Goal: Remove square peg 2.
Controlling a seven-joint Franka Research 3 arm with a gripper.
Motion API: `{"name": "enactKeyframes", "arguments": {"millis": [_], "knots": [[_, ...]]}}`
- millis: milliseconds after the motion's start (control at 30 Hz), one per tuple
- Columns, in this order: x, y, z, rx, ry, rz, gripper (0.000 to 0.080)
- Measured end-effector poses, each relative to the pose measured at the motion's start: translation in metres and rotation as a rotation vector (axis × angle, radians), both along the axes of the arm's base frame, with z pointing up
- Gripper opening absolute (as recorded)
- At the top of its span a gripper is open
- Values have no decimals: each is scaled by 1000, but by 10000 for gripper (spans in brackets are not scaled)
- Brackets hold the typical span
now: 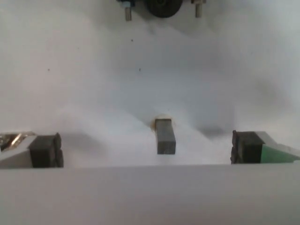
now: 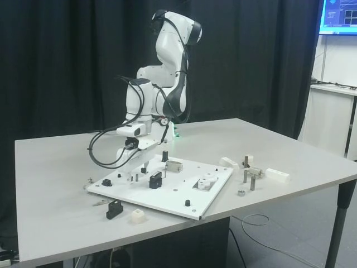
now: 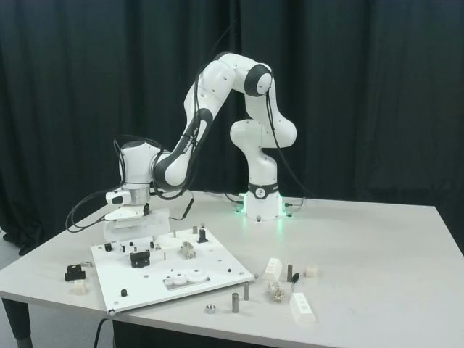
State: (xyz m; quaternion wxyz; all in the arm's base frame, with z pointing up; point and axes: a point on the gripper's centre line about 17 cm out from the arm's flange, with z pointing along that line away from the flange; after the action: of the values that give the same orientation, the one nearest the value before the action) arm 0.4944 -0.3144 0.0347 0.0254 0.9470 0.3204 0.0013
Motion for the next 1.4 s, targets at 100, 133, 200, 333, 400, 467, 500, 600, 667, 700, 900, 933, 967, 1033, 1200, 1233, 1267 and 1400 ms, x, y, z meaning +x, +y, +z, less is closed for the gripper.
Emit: {"name": "enactKeyframes", "arguments": {"millis": [100,133,200,333,400,467,500,600,667,700,900,933,967,1033,1200,1233,1267,1400], "knots": [[1,0,0,-2,-3,-2,800],[2,0,0,-3,-4,-2,800],[3,0,1,-5,-6,-2,800],[5,-2,1,-13,-12,-3,800],[6,-3,2,-18,-16,-2,800],[7,-5,2,-23,-19,-2,800],[7,-5,2,-25,-20,-2,800],[9,-7,1,-33,-23,-1,800],[10,-8,1,-37,-24,0,800],[10,-8,0,-38,-23,1,800],[14,-6,-3,-38,-21,9,800],[15,-5,-4,-38,-21,11,800],[16,-5,-4,-38,-21,13,800],[17,-3,-5,-37,-21,16,648],[19,-2,-5,-36,-21,20,480],[19,-2,-5,-35,-20,20,480],[19,-2,-5,-33,-19,20,480],[16,-2,-4,-22,-8,19,302]]}}
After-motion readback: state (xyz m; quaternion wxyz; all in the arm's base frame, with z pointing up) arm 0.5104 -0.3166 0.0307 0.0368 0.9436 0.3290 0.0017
